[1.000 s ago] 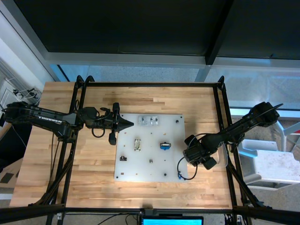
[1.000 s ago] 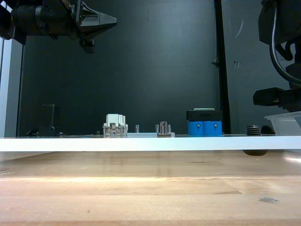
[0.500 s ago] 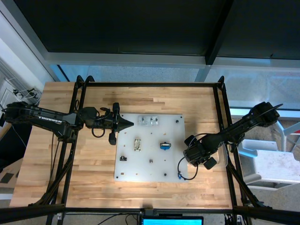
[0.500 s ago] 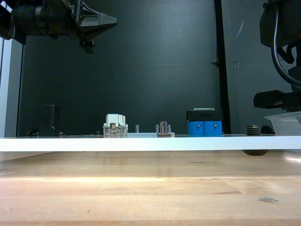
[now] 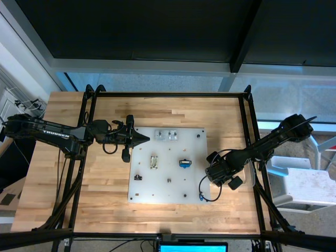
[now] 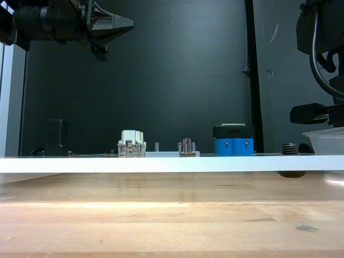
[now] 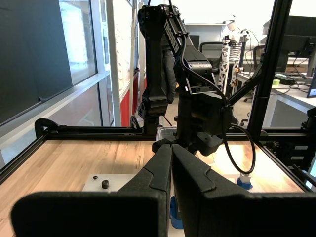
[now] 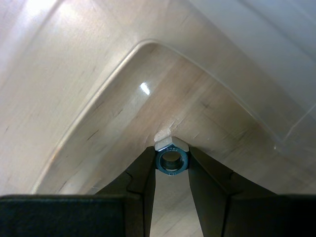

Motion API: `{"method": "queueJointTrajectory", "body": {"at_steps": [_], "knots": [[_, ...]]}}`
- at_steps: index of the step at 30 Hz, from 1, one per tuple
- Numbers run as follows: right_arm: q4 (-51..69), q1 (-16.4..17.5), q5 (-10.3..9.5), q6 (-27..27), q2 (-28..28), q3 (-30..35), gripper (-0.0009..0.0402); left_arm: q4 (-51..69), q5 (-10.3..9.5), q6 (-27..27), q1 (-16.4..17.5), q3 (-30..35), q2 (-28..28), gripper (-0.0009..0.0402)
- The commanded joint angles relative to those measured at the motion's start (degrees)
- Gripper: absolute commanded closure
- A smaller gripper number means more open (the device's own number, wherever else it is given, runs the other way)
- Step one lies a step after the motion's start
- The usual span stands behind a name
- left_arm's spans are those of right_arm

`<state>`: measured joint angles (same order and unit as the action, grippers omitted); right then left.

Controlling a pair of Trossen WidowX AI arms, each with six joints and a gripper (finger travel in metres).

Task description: Pick the M12 fastener and fasten on the M12 threads

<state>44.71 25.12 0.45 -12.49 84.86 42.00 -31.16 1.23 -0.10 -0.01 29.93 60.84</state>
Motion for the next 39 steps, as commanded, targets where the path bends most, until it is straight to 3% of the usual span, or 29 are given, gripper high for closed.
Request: {"method": "queueJointTrajectory", "body": {"at_steps": [1, 7, 14, 18, 24, 28, 39], "knots": [[-0.1, 0.0, -0.02, 0.0, 0.0, 0.0, 0.0349, 0.0, 0.02, 0.0, 0.0, 0.0, 0.0, 0.0393], [1.5, 0.0, -0.02, -0.5, -0.2, 1.2, 0.0365, 0.0, 0.02, 0.0, 0.0, 0.0, 0.0, 0.0393], [11.8, 0.0, -0.04, -5.9, -2.3, 8.5, 0.0366, 0.0, 0.02, 0.0, 0.0, 0.0, 0.0, 0.0393], [17.9, 0.0, -0.02, -11.9, -2.2, 14.3, 0.0365, 0.0, 0.02, 0.0, 0.0, 0.0, 0.0, 0.0393], [21.2, 0.0, 0.02, -25.6, -1.6, 20.7, 0.0366, 0.0, 0.02, 0.0, 0.0, 0.0, 0.0, 0.0393], [22.2, 0.0, 0.09, -33.2, 0.5, 24.3, 0.0365, 0.0, 0.02, 0.0, 0.0, 0.0, 0.0, 0.0393], [22.9, 0.4, 0.00, -35.2, 12.5, 36.9, 0.0366, 0.0, 0.02, 0.0, 0.0, 0.0, 0.0, 0.0393]]}}
